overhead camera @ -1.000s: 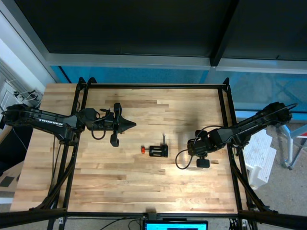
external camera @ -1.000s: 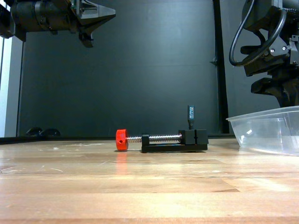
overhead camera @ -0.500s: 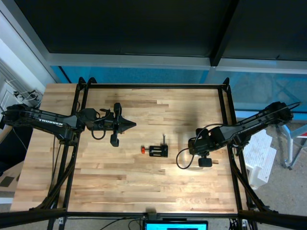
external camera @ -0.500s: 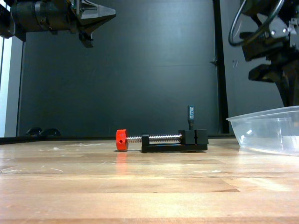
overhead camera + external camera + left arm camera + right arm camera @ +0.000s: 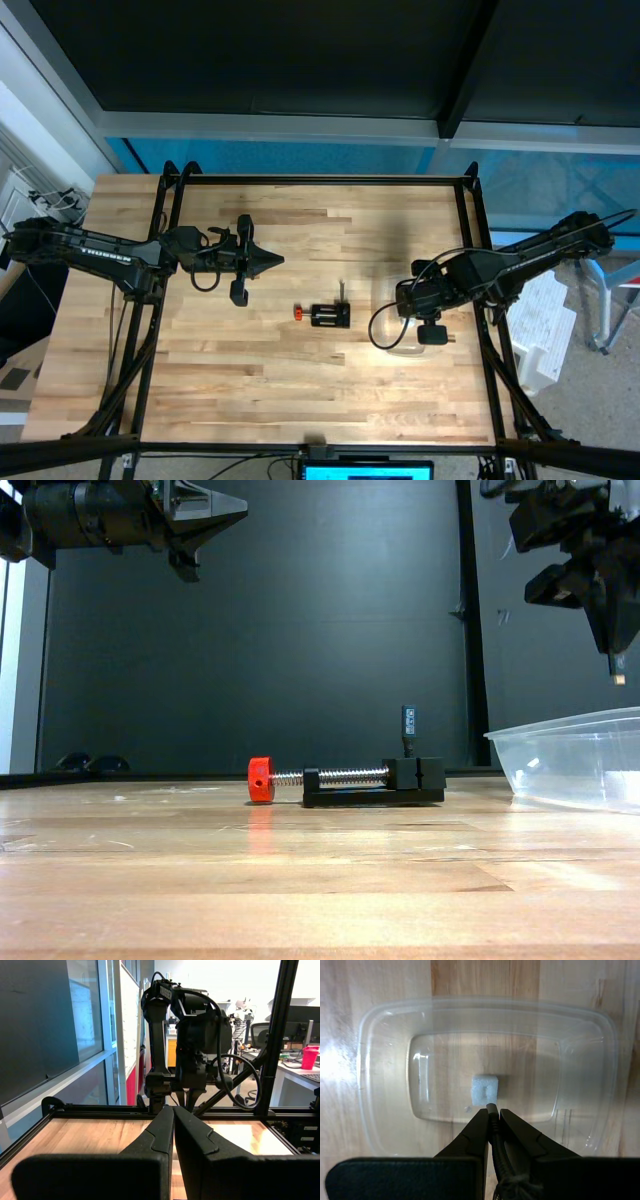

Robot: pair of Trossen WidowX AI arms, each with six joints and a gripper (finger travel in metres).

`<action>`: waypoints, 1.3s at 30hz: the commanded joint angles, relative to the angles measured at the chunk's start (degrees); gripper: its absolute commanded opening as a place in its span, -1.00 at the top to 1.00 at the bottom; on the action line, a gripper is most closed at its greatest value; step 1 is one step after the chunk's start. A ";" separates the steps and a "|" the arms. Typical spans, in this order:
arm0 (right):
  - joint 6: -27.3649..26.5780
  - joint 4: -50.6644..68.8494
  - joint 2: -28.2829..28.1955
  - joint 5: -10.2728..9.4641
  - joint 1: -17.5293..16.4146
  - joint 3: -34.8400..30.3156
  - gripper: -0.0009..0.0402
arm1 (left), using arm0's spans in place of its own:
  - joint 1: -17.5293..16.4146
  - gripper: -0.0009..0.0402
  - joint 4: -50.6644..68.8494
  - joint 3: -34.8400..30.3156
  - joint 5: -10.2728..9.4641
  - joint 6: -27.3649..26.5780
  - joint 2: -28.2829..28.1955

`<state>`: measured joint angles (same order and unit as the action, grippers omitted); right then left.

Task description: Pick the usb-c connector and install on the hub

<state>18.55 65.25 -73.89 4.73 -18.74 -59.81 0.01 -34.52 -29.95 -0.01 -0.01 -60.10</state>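
Risen since a second ago: right gripper (image 5: 612,658), above tray (image 5: 560,770), pinched narrow on usb-c connector (image 5: 620,679), apparently lifted for carrying to hub (image 5: 372,783) mid-table. Left gripper (image 5: 238,516) parked high, fingers together, idle.

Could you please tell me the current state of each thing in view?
left gripper: shut, empty, parked high.
right gripper: shut on usb-c connector, above clear tray.
usb-c connector: gripped, held above clear tray.
hub: lying on table, pin upright, no connector on it.
clear tray: holds one white foam square.
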 commanded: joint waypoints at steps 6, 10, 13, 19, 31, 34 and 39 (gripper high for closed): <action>0.70 0.11 0.39 0.22 0.13 -0.13 0.96 | 0.00 0.96 -0.02 0.00 0.00 0.00 -0.02; 2.05 -0.48 -0.33 0.22 1.16 -0.48 0.96 | -0.02 0.96 -0.02 0.00 0.00 0.00 0.00; 2.29 -1.95 -1.49 0.22 1.51 -0.98 0.96 | -0.02 0.96 -0.02 0.00 0.00 0.00 0.00; 3.50 -3.04 -4.31 0.33 2.19 -2.69 0.96 | -0.02 0.96 -0.02 0.00 0.00 0.00 0.00; 2.01 -3.32 -9.92 1.64 3.39 -8.04 0.96 | -0.02 0.96 -0.02 0.00 0.00 0.00 0.00; 1.79 -3.43 -11.30 1.60 3.67 -8.98 0.96 | 0.00 0.96 -0.02 0.00 0.00 0.00 0.00; 0.92 -3.85 -13.99 1.27 4.07 -11.17 0.96 | -0.02 0.96 -0.02 0.00 0.00 0.00 0.00</action>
<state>19.73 61.49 -87.24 6.02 -14.74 -70.30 0.01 -34.52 -29.95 -0.01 -0.01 -60.10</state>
